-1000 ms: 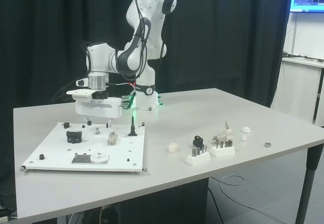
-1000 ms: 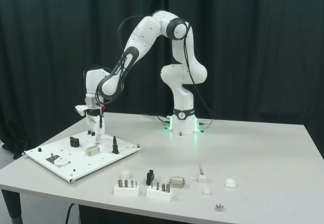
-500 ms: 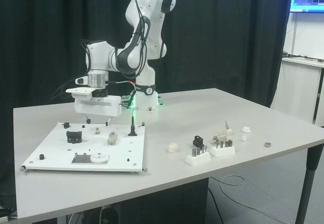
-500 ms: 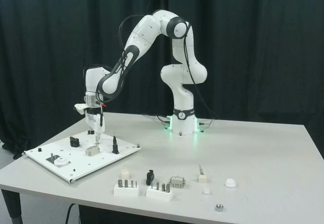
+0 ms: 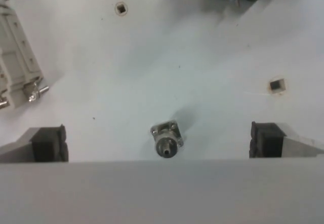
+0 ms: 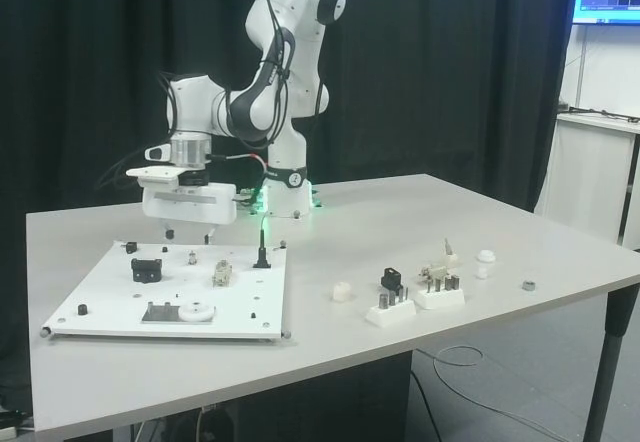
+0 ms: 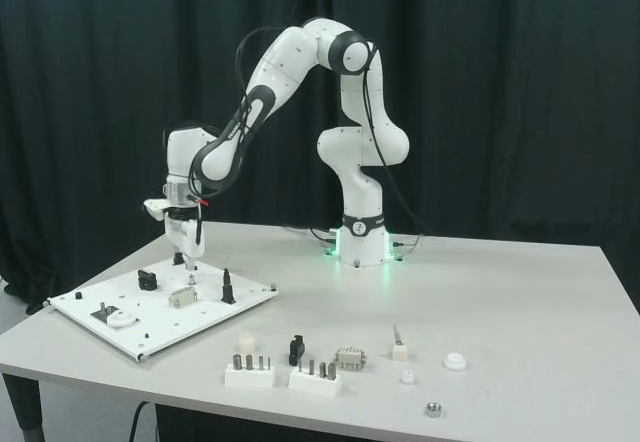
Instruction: Pick Ethernet.
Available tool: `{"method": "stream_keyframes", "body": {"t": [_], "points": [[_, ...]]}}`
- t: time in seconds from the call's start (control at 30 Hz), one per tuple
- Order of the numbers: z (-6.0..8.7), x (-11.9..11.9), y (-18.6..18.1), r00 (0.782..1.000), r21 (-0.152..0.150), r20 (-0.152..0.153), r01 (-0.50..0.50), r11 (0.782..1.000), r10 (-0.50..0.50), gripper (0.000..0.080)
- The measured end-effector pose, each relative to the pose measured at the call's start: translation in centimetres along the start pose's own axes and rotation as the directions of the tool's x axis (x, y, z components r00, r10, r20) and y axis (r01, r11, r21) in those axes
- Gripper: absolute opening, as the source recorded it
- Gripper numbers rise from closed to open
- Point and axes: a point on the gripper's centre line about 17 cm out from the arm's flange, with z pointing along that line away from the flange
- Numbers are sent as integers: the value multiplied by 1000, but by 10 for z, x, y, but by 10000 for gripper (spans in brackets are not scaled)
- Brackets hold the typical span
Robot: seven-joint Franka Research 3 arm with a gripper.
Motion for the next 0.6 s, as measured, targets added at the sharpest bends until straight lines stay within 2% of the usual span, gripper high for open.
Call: {"method": "stream_keyframes", "body": {"t": [0.37,0.6], "points": [[-8,6,0,1000,-3,-10,22,1000,-22,800],[-17,14,-16,998,10,-23,63,998,-63,800]]}}
